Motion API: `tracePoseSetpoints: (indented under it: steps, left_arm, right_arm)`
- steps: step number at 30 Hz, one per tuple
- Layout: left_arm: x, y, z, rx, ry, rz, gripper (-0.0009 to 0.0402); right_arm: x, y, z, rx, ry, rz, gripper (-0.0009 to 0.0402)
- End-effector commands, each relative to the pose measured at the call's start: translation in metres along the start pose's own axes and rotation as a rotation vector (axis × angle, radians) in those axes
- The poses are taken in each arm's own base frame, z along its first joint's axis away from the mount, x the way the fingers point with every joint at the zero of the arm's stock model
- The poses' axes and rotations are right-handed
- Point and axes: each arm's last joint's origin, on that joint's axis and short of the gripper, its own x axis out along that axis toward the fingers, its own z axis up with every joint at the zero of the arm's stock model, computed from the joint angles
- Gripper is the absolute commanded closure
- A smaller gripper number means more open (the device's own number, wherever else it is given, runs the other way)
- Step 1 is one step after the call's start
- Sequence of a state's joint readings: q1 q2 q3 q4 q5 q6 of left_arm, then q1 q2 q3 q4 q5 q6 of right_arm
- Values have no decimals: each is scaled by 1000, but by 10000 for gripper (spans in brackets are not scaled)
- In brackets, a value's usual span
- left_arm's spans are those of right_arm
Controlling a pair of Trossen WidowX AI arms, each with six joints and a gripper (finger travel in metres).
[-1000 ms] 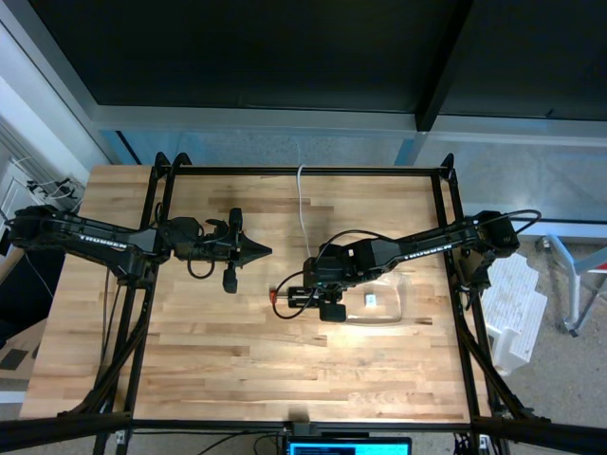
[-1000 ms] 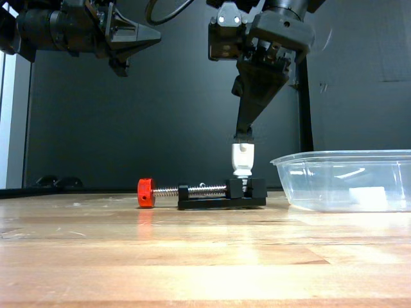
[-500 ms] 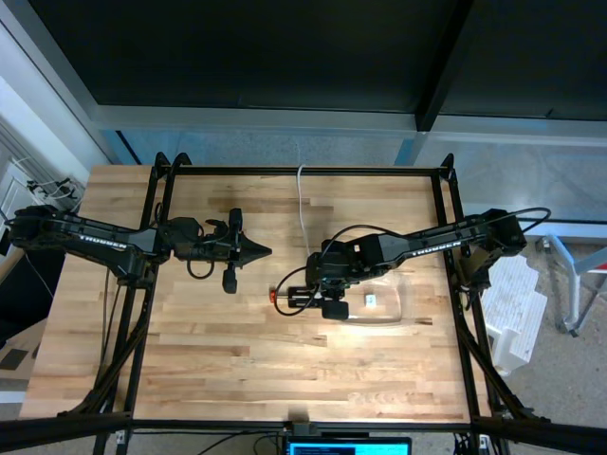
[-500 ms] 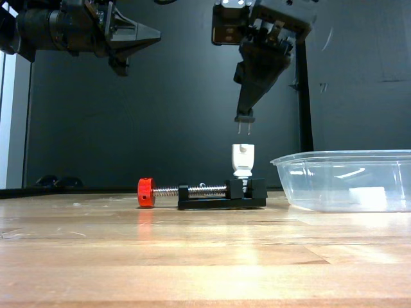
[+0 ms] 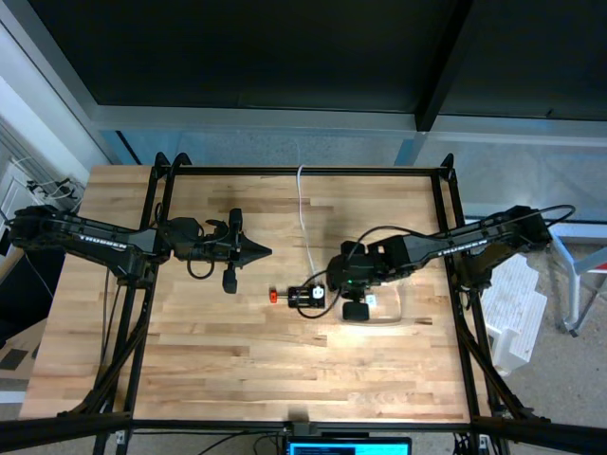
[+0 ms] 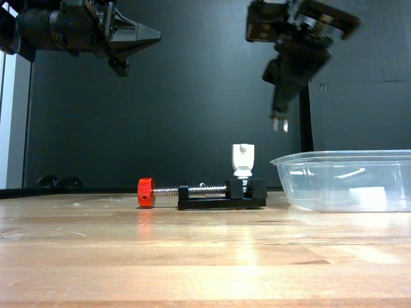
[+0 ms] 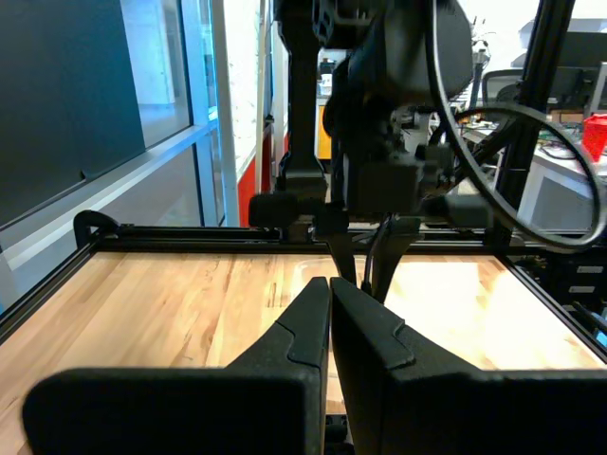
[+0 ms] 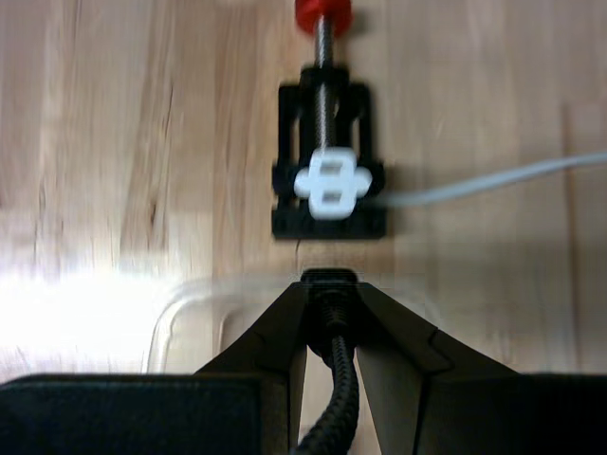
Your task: Remove the power plug from the receptacle and place in the container
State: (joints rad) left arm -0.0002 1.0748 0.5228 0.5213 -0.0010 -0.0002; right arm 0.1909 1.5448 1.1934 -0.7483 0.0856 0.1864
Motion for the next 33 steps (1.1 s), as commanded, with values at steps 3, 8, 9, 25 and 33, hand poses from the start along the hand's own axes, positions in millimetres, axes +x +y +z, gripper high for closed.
tracePoseSetpoints:
  steps: [3,8,9,25,33]
  left_arm:
    - [0,0,0,0,0,0,393]
    - [0,0,0,0,0,0,393]
    - [0,0,0,0,0,0,393]
    - [0,0,0,0,0,0,393]
    - [0,0,0,0,0,0,393]
  right_arm:
    - [4,5,-23,7,-37,20,393]
    - [7,7,-43,39,-39,31,393]
    - [8,7,-47,44,-37,29,393]
    - [20,5,-87,39,-90,9,368]
    - [22,5,-94,53,-110,18,324]
